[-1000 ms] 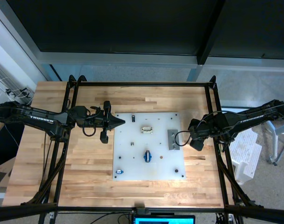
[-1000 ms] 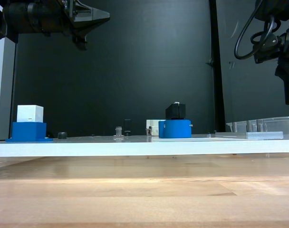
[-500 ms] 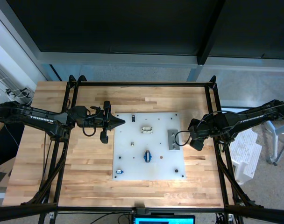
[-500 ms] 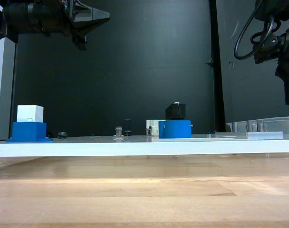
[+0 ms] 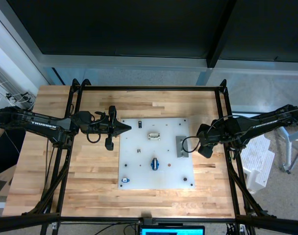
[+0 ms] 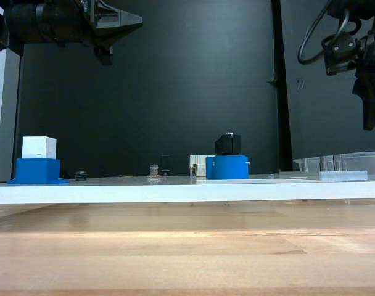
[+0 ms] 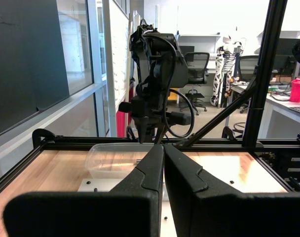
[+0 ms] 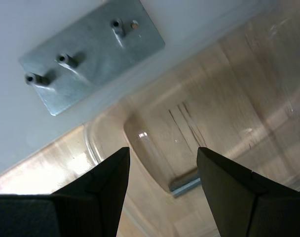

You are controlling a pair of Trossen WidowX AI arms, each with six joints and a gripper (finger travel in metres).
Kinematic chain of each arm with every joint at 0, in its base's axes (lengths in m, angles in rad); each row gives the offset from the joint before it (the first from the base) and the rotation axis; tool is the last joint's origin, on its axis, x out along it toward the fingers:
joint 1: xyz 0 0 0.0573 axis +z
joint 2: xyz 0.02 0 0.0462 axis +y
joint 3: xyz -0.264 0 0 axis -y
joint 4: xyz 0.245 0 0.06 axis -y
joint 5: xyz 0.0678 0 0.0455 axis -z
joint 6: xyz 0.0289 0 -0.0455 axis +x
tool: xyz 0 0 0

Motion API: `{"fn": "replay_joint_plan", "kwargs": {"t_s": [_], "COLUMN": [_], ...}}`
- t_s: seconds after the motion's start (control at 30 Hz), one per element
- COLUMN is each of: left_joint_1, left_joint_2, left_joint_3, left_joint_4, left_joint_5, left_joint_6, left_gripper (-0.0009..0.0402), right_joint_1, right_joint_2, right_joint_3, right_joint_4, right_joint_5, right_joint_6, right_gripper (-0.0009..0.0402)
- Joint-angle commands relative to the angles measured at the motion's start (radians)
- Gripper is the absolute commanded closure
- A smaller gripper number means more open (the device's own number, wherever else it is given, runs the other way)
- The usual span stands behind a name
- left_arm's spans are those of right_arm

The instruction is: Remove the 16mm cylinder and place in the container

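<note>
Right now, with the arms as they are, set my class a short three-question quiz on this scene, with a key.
1. True or false: the 16mm cylinder lies inside the container.
2. The open right gripper hangs above: A) the blue connector B) the container C) the white cube.
3. Fill in: the left gripper, raised beside the white board's left edge, is ___.
Key: 1 true; 2 B; 3 shut.
</note>
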Motion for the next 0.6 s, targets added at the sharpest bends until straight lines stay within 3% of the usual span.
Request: {"fn": "replay_joint_plan", "kwargs": {"t_s": [0.03, 0.3, 0.43, 0.6], "left_joint_1": [0.0, 0.0, 0.0, 0.0], "left_joint_2": [0.0, 0.0, 0.0, 0.0], "left_joint_3": [0.0, 0.0, 0.0, 0.0], "left_joint_4": [0.0, 0.0, 0.0, 0.0], "left_joint_5": [0.0, 0.0, 0.0, 0.0], "left_joint_6": [0.0, 0.0, 0.0, 0.0], "left_gripper": [0.0393, 0.0393, 0.0393, 0.0393], "right_joint_1": [0.0, -0.003, -0.048, -0.145], "right_joint_2": [0.0, -0.001, -0.001, -0.001], "right_joint_3": [0.008, 0.008, 0.008, 0.006], "right_joint_4": [0.061, 0.407, 0.544, 0.711], "right_joint_5": [0.001, -0.003, -0.011, -0.113], "right_joint_6": [-0.043, -0.302, -0.385, -0.514], "right_gripper": [0.0205, 0.0205, 0.0205, 0.0218]}}
